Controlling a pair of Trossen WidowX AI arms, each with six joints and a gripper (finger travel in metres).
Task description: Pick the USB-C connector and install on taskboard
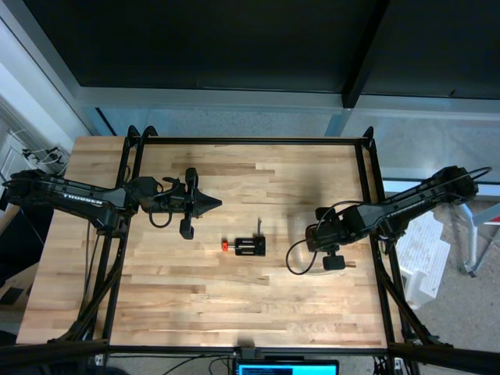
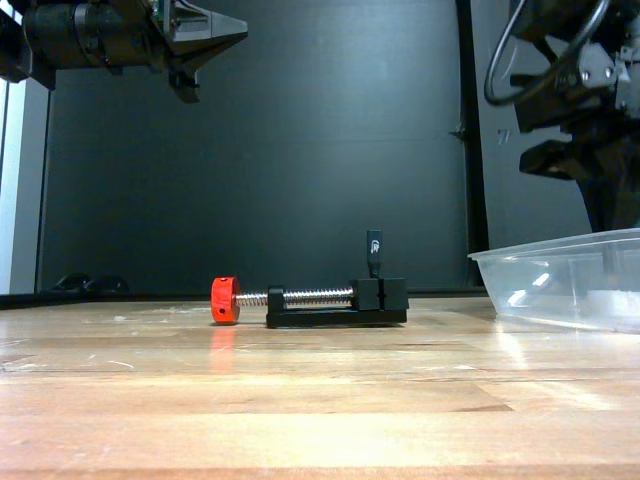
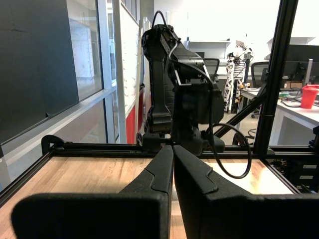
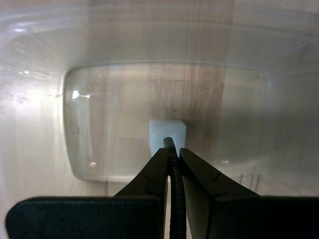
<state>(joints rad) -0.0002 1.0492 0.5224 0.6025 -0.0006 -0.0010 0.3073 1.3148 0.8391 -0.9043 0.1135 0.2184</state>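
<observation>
right gripper [image 4: 172, 154]: clamped on USB-C connector [image 4: 169, 143], over clear tray [image 2: 530, 262]
white square piece [image 4: 168, 130]: just past its tips
left gripper [image 3: 173, 152]: pressed closed, holding nothing, raised
taskboard [image 1: 250, 247]: on the table, between both grippers

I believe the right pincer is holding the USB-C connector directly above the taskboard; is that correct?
Not quite. The right pincer does hold the USB-C connector, but above the clear tray, over a small white square, as the right wrist view shows. The taskboard lies apart on the table. The left pincer hangs shut, raised, left of the taskboard.
</observation>
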